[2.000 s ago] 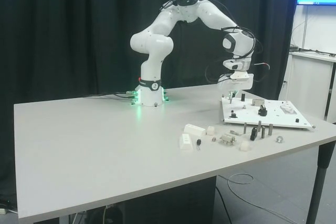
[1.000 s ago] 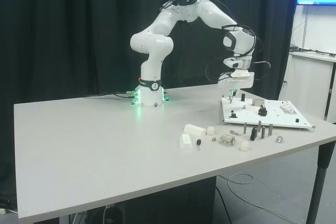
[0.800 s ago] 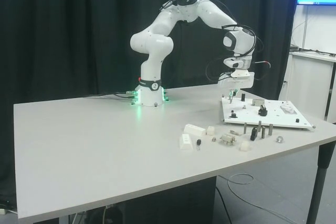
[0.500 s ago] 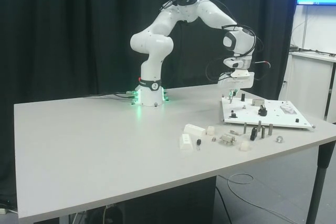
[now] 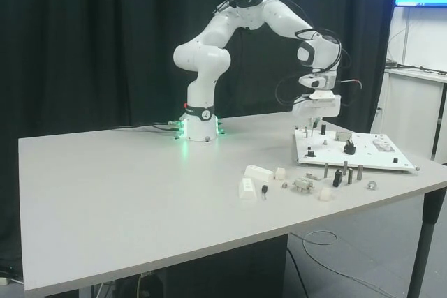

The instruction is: Place round peg 1.

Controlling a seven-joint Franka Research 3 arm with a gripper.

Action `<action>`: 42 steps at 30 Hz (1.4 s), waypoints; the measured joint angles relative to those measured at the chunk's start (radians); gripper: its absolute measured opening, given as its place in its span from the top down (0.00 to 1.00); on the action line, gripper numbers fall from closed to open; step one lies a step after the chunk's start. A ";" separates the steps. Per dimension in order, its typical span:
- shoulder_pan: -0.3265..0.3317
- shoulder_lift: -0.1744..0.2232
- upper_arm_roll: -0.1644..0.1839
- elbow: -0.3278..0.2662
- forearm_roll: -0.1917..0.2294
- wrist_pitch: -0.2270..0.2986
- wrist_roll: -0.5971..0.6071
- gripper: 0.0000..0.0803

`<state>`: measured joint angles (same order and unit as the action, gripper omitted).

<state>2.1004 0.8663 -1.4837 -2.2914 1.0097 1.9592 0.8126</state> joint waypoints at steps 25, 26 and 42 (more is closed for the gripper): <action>-0.165 0.043 0.021 0.040 0.013 0.258 -0.134 0.98; -0.178 0.048 0.025 0.046 0.017 0.260 -0.145 0.98; -0.351 0.130 0.057 0.151 0.062 0.217 -0.282 0.98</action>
<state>1.7497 0.9960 -1.4265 -2.1406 1.0713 2.1762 0.5304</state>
